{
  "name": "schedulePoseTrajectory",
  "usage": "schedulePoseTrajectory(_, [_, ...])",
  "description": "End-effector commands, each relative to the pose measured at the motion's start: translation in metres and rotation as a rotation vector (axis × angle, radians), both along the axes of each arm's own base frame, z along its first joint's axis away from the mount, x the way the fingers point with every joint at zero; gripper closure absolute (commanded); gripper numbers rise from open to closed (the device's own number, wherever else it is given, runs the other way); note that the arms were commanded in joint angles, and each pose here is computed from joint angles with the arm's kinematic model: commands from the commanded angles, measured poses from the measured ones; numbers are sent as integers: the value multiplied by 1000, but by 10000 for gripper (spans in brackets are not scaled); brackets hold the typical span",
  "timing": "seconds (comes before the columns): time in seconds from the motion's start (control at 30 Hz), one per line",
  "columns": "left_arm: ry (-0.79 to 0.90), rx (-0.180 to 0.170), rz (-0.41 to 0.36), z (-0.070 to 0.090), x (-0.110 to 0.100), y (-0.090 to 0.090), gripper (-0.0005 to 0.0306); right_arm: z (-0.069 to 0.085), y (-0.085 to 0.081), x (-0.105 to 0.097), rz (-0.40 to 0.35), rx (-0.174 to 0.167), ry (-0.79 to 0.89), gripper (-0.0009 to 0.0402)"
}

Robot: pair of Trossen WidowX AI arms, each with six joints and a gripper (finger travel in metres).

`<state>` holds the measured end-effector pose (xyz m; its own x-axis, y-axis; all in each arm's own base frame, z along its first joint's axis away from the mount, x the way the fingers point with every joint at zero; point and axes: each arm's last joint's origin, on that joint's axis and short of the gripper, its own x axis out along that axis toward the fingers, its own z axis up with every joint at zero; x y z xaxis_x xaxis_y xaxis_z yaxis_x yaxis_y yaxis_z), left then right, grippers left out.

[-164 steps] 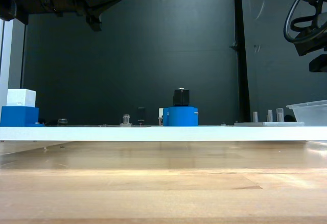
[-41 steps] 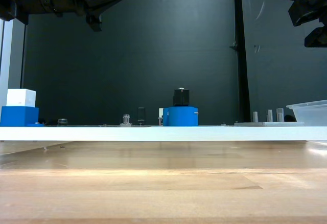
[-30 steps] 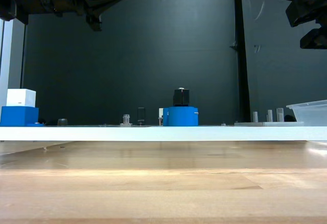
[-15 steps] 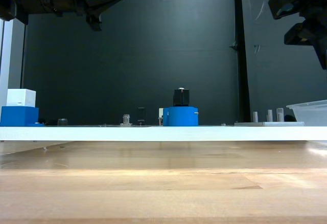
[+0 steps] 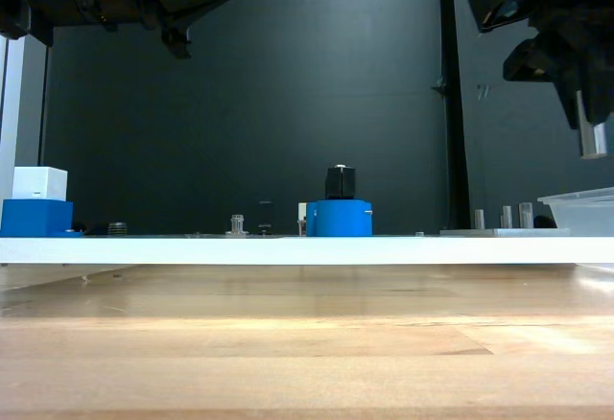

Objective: Pick the 16mm cylinder and place it in the taskboard

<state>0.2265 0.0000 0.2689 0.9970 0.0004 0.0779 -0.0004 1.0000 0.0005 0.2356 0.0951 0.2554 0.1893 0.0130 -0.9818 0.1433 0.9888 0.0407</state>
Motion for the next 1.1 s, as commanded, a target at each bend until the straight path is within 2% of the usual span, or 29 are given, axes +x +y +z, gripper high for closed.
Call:
schedulePoseTrajectory(0.03, [0, 0, 0, 0, 0, 0, 300, -2, 1, 9, 7, -4, -1, 370])
schedulePoseTrajectory(1.1, [0, 0, 0, 0, 0, 0, 300, -15, 8, 78, 10, -7, -22, 370])
